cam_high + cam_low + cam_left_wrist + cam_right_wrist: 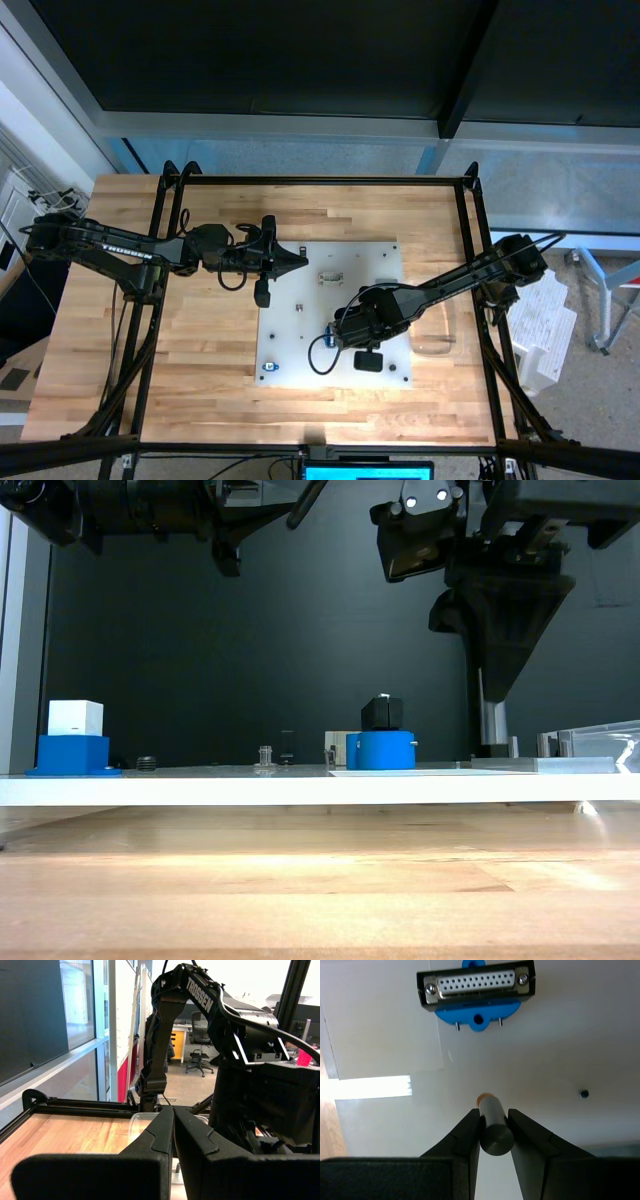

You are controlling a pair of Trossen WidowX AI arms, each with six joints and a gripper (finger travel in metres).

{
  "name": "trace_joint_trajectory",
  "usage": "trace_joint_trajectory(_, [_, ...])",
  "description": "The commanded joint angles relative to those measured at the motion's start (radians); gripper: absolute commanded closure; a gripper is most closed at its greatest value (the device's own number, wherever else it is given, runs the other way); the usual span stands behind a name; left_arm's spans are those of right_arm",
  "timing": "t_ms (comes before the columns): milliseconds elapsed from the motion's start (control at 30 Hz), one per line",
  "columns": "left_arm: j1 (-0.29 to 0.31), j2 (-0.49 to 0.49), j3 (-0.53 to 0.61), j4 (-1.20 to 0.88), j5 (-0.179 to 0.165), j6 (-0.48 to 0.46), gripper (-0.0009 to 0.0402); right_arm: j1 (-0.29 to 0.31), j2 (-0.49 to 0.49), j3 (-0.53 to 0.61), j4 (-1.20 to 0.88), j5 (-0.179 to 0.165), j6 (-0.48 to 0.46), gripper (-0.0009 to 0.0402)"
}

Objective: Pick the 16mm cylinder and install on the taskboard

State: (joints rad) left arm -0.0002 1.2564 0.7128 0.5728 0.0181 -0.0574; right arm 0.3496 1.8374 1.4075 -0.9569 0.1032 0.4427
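Right gripper (492,1113) fingers (465,1132) clamp the 16mm cylinder (496,1136) from both sides, so the claw is closed on it. Cylinder: short smooth grey metal peg, dark round end face toward the wrist camera, orange-brown tint at the far end. It points away from the claw down at the white taskboard (555,1045). Can't tell if the far tip touches the board.

Ahead of the claw: silver D-sub connector (476,982) on a blue fitting (478,1016), well apart from the peg. Off to one side of the claw: small dark hole (584,1093) in the board, near but not under the peg.

From the high view, a clear tray (447,345) lies just off the board edge, behind the claw and beside its arm.

Left gripper (173,1110) has its fingers pressed together, holding nothing. It hovers over the board's far-left edge, well apart from the right claw, with the right arm across its line of sight.
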Motion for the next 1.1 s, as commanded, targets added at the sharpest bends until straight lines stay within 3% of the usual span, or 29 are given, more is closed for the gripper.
trace_joint_trajectory(33, [0.000,0.000,0.000,0.000,0.000,0.000,0.0393,0.001,0.003,-0.003,0.007,0.000,0.001,0.0391])
trace_joint_trajectory(1100, [0.000,0.000,0.000,0.000,0.000,0.000,0.0393,0.004,0.003,-0.041,0.038,0.000,0.002,0.0391])
